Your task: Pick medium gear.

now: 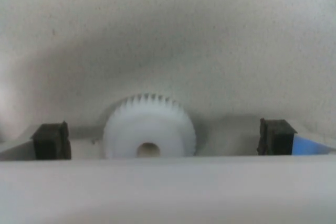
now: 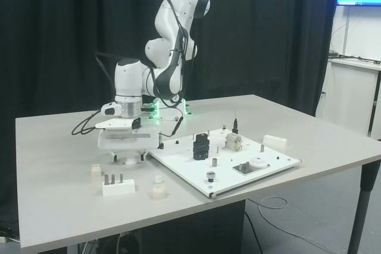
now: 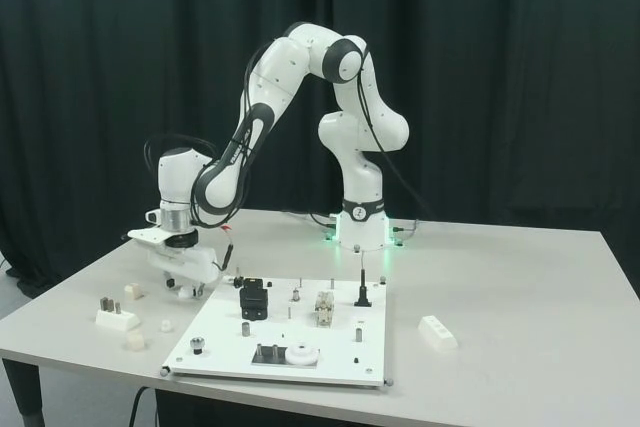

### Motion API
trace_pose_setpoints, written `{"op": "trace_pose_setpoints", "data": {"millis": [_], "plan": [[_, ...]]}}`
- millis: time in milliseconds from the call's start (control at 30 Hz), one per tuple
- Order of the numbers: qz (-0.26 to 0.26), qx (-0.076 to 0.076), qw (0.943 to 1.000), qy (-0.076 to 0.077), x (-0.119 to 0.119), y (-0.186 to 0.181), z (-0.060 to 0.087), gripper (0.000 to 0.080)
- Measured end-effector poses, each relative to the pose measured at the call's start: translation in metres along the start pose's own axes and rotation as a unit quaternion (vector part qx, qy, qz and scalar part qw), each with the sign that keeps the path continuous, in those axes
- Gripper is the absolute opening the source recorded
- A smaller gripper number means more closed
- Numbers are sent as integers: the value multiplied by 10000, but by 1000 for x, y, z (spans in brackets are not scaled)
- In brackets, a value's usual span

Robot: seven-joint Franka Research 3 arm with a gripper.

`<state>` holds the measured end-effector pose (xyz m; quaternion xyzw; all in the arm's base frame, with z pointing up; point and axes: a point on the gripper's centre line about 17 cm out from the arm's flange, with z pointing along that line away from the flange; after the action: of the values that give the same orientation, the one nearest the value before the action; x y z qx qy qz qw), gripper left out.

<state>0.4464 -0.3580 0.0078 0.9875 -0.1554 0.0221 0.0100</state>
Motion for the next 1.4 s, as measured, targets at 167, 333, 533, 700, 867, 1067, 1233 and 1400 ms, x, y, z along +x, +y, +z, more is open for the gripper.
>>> {"op": "trace_pose_setpoints", "data": {"millis": [167,333,533,700,867,1067,1233,1400], "plan": [[41,35,10000,-24,-3,-2,2,800],[33,57,10000,-32,-5,-3,4,793],[26,57,10000,-49,-7,-3,6,650],[29,48,10000,-50,-7,-2,6,492],[31,46,10000,-48,-7,-2,7,492],[76,34,10000,12,-4,-1,5,399],[115,36,9999,91,3,1,0,399],[140,62,9997,166,8,3,-10,399]]}}
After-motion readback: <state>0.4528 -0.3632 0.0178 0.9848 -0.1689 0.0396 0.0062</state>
